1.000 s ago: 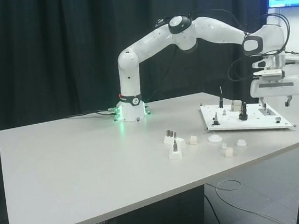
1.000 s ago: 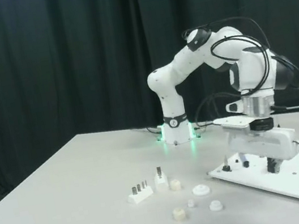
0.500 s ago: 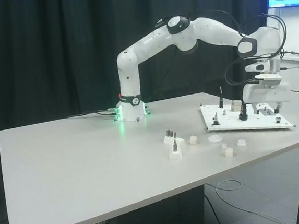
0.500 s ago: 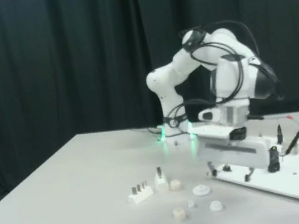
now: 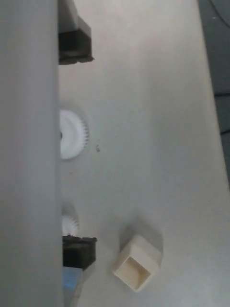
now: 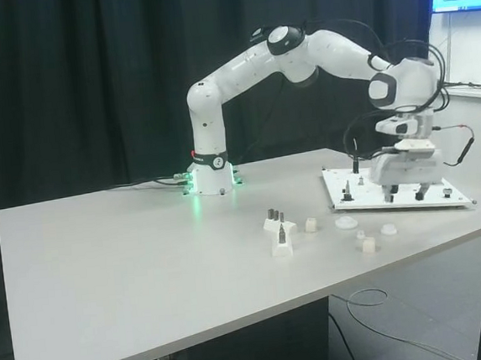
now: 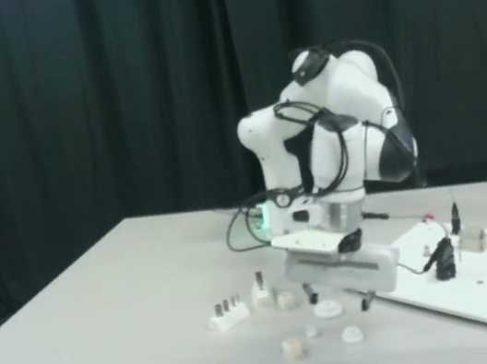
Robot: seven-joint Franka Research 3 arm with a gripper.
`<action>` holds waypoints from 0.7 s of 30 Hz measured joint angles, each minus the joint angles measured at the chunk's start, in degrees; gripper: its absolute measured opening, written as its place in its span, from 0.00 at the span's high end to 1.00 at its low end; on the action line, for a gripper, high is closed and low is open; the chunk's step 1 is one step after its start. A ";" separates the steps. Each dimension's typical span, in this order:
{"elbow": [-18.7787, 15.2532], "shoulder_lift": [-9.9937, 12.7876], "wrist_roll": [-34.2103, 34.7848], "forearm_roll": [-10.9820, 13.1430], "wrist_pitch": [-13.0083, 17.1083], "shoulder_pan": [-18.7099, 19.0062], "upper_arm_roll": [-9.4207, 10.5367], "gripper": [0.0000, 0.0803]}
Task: Pick medium gear.
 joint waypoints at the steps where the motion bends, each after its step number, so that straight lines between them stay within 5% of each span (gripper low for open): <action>1: -0.51 0.02 -0.74 0.51 0.06 -0.01 0.00 0.00; 14: -5.10 0.73 -7.54 7.09 1.46 -0.04 0.78 0.00; 21: -5.41 1.06 -7.99 7.95 1.77 0.00 1.75 0.00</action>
